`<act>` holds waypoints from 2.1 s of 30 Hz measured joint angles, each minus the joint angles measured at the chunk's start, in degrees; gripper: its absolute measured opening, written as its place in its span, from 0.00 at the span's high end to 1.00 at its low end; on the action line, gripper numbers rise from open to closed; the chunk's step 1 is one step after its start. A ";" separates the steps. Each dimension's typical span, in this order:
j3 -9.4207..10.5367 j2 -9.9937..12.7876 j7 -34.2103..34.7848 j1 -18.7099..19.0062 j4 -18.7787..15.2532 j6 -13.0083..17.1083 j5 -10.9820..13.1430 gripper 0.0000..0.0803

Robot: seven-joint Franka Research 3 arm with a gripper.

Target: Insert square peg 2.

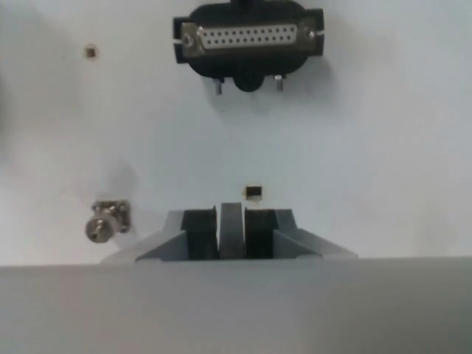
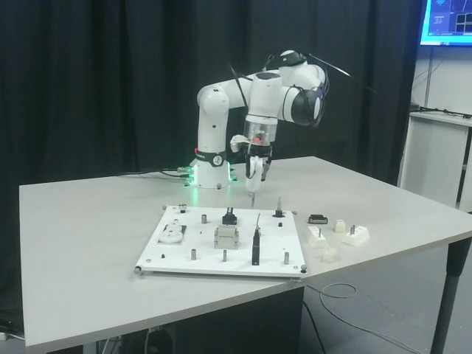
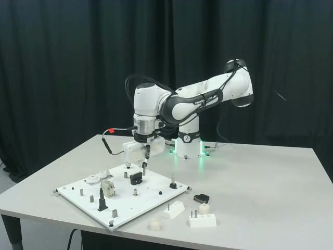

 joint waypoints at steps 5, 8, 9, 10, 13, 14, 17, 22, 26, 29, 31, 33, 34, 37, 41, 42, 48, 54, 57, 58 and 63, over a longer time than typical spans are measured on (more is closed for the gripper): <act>1.09 0.03 0.02 0.00 0.00 0.03 0.34 0.91; 1.62 0.10 0.10 -0.03 0.00 0.07 0.43 0.91; 1.82 0.10 0.11 -0.06 0.00 0.09 0.47 0.91; 2.01 0.11 0.12 -0.10 -0.01 0.10 0.52 0.91; 2.48 0.12 0.12 -0.19 -0.01 0.11 0.74 0.91; 2.63 0.13 0.12 -0.22 -0.01 0.13 0.83 0.91; 3.02 0.13 0.11 -0.28 -0.01 0.34 1.14 0.91; 3.73 0.14 0.11 -0.36 -0.01 1.25 1.76 0.91; 4.20 0.16 0.11 -0.44 -0.02 1.82 2.10 0.91; 4.57 0.16 0.11 -0.52 -0.04 2.23 2.37 0.91; 4.87 0.16 0.11 -0.57 -0.05 2.42 2.52 0.91; 5.13 0.18 0.04 -0.63 -0.05 2.54 2.66 0.91; 5.23 0.19 0.00 -0.65 -0.05 2.58 2.71 0.91; 5.52 0.20 -0.11 -0.70 -0.05 2.71 2.79 0.91; 5.78 0.21 -0.30 -0.71 -0.05 2.79 2.83 0.91; 5.82 0.21 -0.35 -0.71 -0.05 2.79 2.83 0.91; 6.10 0.21 -0.59 -0.71 -0.06 2.79 2.83 0.91; 6.37 0.24 -0.70 -0.71 -0.08 2.80 2.83 0.91; 6.44 0.30 -0.75 -0.71 -0.11 2.89 2.83 0.91; 6.47 0.32 -0.76 -0.71 -0.12 2.94 2.84 0.91; 6.65 0.36 -0.80 -0.71 -0.18 3.19 2.84 0.91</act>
